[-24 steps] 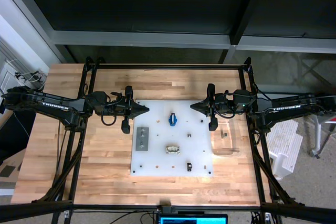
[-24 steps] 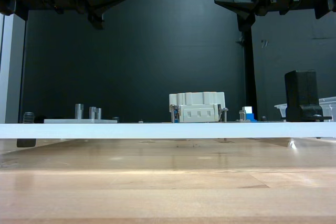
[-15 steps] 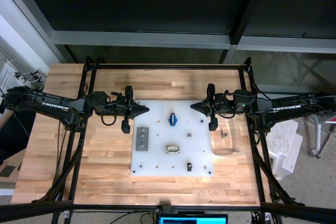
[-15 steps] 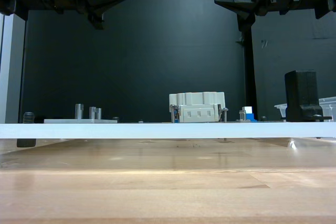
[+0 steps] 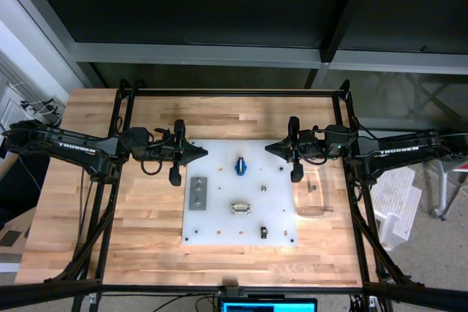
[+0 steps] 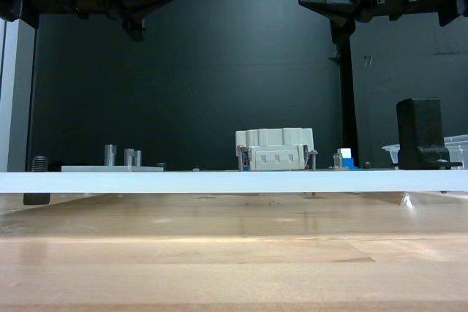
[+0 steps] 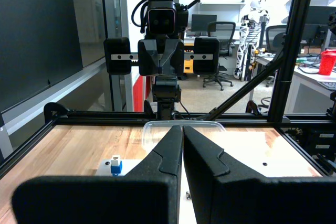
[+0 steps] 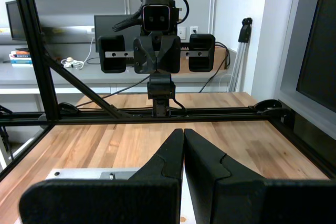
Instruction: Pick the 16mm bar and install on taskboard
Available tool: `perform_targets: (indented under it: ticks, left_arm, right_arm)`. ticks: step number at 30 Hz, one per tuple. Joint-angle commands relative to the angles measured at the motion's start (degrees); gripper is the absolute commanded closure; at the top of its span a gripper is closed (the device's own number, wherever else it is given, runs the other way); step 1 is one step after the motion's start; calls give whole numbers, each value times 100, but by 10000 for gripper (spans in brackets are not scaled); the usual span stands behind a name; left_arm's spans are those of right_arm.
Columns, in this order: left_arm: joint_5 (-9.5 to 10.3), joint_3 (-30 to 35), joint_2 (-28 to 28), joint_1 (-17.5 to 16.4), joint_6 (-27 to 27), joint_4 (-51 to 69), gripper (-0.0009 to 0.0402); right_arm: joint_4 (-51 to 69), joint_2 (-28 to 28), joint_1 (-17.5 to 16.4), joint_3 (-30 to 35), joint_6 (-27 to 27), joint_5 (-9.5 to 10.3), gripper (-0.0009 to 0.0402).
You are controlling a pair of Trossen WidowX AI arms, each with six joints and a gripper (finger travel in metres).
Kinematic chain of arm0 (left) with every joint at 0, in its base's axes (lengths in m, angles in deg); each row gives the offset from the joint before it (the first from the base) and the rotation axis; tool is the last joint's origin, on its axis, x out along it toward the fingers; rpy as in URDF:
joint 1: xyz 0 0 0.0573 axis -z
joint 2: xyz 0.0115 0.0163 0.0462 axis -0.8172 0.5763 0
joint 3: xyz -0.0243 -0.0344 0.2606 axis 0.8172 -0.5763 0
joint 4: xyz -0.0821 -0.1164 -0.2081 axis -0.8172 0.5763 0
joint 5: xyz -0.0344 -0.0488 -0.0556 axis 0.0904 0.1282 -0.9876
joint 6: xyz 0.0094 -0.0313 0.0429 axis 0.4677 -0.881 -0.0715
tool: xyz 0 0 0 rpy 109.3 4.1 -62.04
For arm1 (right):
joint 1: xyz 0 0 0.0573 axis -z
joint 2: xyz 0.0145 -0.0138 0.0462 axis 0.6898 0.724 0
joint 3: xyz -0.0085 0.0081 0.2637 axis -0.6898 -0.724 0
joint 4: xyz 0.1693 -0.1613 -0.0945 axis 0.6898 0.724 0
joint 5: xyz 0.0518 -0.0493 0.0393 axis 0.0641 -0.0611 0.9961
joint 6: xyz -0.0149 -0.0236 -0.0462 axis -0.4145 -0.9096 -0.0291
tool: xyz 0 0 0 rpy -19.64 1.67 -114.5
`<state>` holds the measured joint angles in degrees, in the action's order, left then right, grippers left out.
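Left gripper (image 5: pixel 203 153) fingers (image 7: pixel 169 153) pressed together, gripping nothing; held high over taskboard (image 5: pixel 219 228) far-left corner, pointing right. Right gripper (image 5: pixel 268 148) fingers (image 8: pixel 169 156) likewise closed & empty, high over far-right part of board, pointing left, facing the other gripper but well apart. 16mm bar (image 5: pixel 312 186) lying in clear tray (image 5: pixel 316 212) on wooden surface (image 5: pixel 139 239), just right of board, below right gripper's side. On board: grey metal block (image 5: pixel 198 191) at left, blue knob (image 5: pixel 240 166) toward far middle, beige connector (image 5: pixel 240 210) approx. centre, small black block (image 5: pixel 263 233) by near edge.
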<state>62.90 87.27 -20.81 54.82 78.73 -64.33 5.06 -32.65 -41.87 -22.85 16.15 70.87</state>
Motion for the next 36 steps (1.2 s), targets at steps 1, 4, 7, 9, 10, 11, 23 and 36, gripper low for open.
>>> perform_targets:
  ticks: [1,4,7,9,10,11,23,36]
  left_arm:
    - [0,2,0,-2,0,0,393]
    - [0,2,-2,-2,0,-4,393]
    - [0,2,-2,-2,0,-2,393]
    - [0,2,0,0,0,-2,393]
    - [0,2,0,0,0,-2,393]
    - [0,2,0,0,0,-4,393]
    - [0,2,-2,0,0,-2,393]
    - [0,2,-2,0,0,-2,393]
  right_arm:
    - [695,-87,-13,212,144,0,393]
    - [1480,-120,-59,509,144,0,393]
    - [2253,-114,-157,817,140,0,393]
    - [2844,-103,-227,1025,138,-2,393]
    - [3130,-103,-254,1115,138,-2,393]
    - [3427,-103,-271,1209,140,-2,393]
    - [6013,-103,-396,1880,444,-48,393]
    - [7525,-103,-804,2181,752,-68,393]
